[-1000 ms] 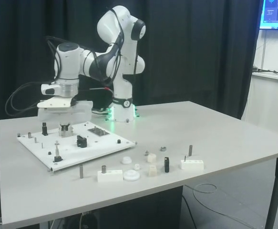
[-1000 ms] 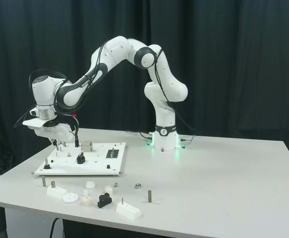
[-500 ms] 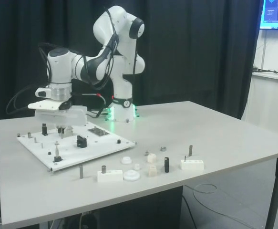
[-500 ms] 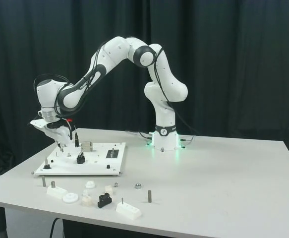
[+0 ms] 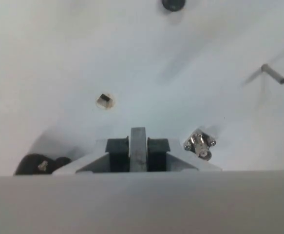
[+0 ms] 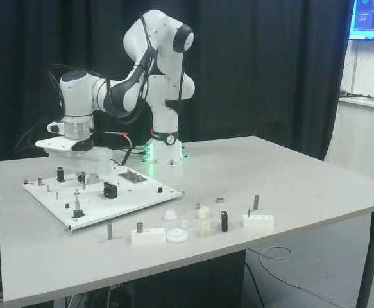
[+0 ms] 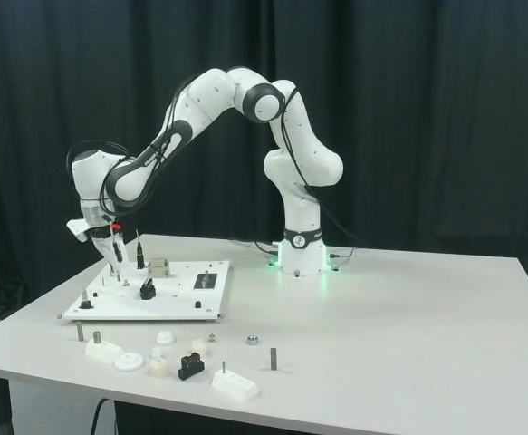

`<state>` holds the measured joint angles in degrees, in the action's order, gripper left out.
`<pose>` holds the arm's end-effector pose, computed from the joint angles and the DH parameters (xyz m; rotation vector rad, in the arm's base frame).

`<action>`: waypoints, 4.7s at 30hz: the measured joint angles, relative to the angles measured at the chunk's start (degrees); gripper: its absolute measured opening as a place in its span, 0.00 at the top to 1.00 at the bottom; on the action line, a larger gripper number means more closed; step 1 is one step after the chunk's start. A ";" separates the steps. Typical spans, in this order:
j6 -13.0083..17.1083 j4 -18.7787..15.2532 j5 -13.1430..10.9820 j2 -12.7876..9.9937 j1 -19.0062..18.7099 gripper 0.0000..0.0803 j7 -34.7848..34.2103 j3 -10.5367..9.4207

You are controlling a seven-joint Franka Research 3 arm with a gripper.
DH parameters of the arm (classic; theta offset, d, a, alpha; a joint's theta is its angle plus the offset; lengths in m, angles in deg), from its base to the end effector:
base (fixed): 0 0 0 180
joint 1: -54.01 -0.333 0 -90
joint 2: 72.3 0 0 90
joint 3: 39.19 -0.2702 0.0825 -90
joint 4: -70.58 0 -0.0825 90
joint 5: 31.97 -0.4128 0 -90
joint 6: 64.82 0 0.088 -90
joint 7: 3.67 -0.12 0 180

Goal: Insert square peg 2.

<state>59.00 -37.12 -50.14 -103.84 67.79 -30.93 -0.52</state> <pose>0.3878 -0.4809 0.1898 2.2112 -2.1380 -0.2178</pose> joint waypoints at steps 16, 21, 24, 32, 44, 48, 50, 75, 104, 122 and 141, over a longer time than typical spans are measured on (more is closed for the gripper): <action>2.96 -2.40 -4.20 1.40 -0.20 0.91 -16.52 0.16; 4.45 -3.29 -4.89 1.67 -0.56 0.91 -20.83 0.16; 5.68 -3.85 -5.30 1.72 -0.88 0.91 -23.08 0.13; 8.98 -5.58 -6.58 1.72 -1.86 0.91 -27.00 0.05; 12.46 -7.82 -6.62 1.72 -2.28 0.91 -31.43 0.18; 12.83 -8.20 -6.74 1.72 -2.25 0.91 -32.77 0.19; 12.85 -8.31 -7.05 1.72 -2.26 0.91 -32.97 0.19; 12.88 -8.35 -8.83 1.75 -2.31 0.91 -32.65 -0.05; 13.32 -6.68 -12.83 -0.99 -2.16 0.91 -29.86 -0.11; 12.06 -6.64 -12.83 -0.96 -1.85 0.91 -29.58 0.17; 9.87 -6.64 -12.83 -0.67 -1.86 0.91 -29.35 0.18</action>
<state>68.87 -43.75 -62.98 -104.52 65.93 -60.28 -0.34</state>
